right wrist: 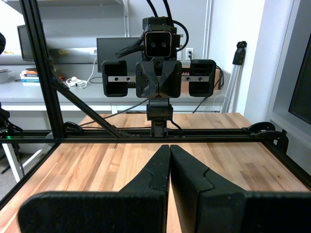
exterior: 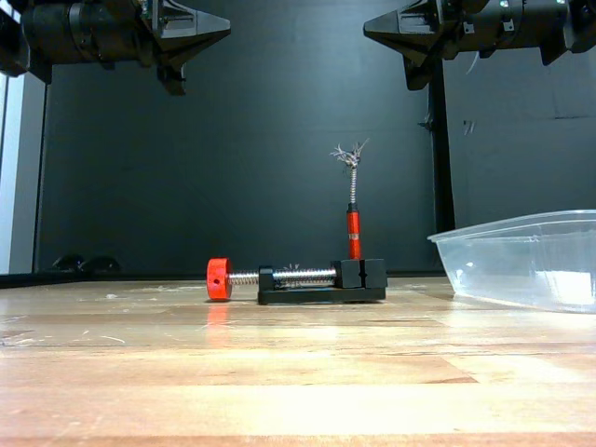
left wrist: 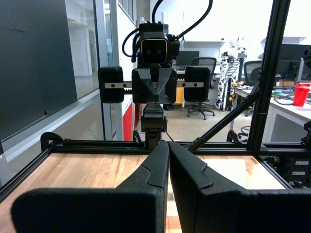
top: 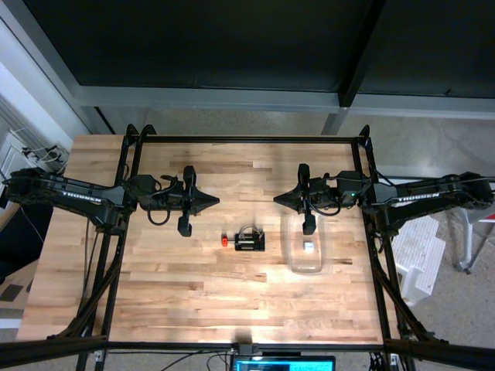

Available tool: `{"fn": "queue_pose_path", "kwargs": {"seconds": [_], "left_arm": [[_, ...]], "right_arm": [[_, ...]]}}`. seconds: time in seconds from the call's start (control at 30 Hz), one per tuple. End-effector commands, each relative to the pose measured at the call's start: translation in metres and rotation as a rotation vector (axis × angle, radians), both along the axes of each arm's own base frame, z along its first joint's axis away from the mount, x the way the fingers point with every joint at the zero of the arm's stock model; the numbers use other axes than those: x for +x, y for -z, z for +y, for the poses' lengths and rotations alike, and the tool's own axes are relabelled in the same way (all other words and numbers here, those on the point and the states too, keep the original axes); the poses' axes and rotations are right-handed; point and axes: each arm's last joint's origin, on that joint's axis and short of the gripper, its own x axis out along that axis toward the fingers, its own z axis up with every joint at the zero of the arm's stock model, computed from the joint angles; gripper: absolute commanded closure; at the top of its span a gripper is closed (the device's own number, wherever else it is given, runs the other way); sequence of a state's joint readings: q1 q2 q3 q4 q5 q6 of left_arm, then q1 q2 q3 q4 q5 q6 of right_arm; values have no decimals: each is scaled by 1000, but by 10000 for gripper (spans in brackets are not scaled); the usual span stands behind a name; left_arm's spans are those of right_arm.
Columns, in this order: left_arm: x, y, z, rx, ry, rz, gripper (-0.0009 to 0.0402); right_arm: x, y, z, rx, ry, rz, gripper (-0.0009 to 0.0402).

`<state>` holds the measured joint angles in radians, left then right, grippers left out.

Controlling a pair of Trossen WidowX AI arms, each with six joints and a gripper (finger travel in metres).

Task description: Remove the RCA connector from the receptacle and place in the container

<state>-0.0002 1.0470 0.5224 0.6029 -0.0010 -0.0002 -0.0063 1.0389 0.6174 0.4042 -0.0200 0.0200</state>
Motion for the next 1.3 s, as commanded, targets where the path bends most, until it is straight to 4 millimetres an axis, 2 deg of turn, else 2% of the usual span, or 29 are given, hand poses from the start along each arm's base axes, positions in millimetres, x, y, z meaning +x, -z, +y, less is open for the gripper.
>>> {"fn": "queue_pose_path", "kwargs": {"seconds": [0.03,1.3], "left_arm": [[0,0,0,0,0,0,393],[0,0,0,0,0,0,393]], "right_arm": [[0,0,0,0,0,0,393],[0,1,0,9,-6,7,393]]}}
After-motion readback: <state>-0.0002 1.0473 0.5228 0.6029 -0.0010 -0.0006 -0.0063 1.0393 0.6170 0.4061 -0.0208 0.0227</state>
